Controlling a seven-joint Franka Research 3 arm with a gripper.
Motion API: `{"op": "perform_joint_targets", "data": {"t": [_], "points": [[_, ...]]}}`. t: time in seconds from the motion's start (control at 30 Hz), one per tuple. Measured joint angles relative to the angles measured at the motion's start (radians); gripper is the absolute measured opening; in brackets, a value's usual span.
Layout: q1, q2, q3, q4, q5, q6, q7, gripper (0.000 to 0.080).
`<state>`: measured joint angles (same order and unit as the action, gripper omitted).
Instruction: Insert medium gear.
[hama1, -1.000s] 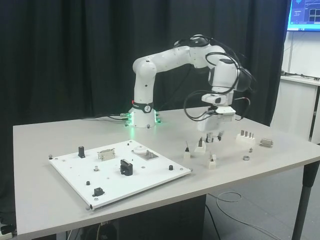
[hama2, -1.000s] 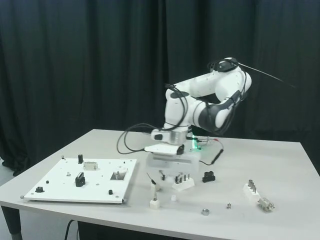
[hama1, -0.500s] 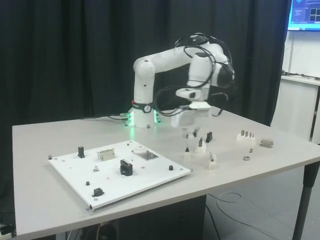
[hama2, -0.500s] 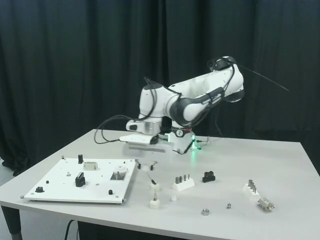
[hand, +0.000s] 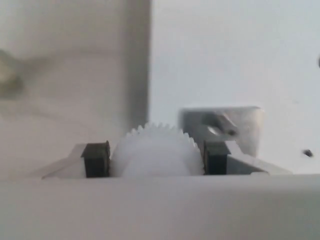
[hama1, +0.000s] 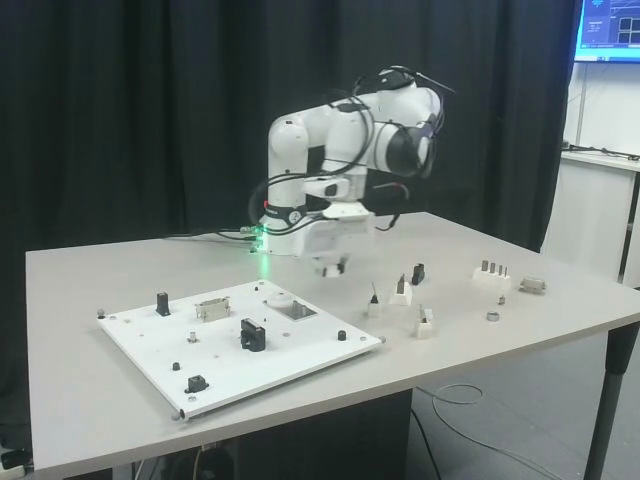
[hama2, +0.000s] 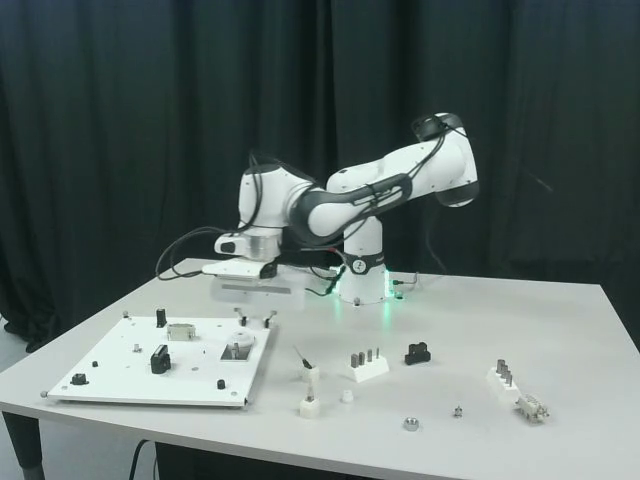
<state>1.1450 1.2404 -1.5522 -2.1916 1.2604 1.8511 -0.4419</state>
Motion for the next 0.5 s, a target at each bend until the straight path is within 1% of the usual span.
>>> {"op": "perform_joint_targets", "data": {"t": [0.1, 0.3, 0.5], "points": [[-0.029, 0.009, 0.000, -0.009, 0.021, -0.009, -0.042, 0.0399], [-0.087, 0.036, 0.003, -0.011, 0.064, -0.043, -0.118, 0.0399], [-0.128, 0.041, 0.024, -0.011, 0.086, -0.055, -0.164, 0.0399]]}}
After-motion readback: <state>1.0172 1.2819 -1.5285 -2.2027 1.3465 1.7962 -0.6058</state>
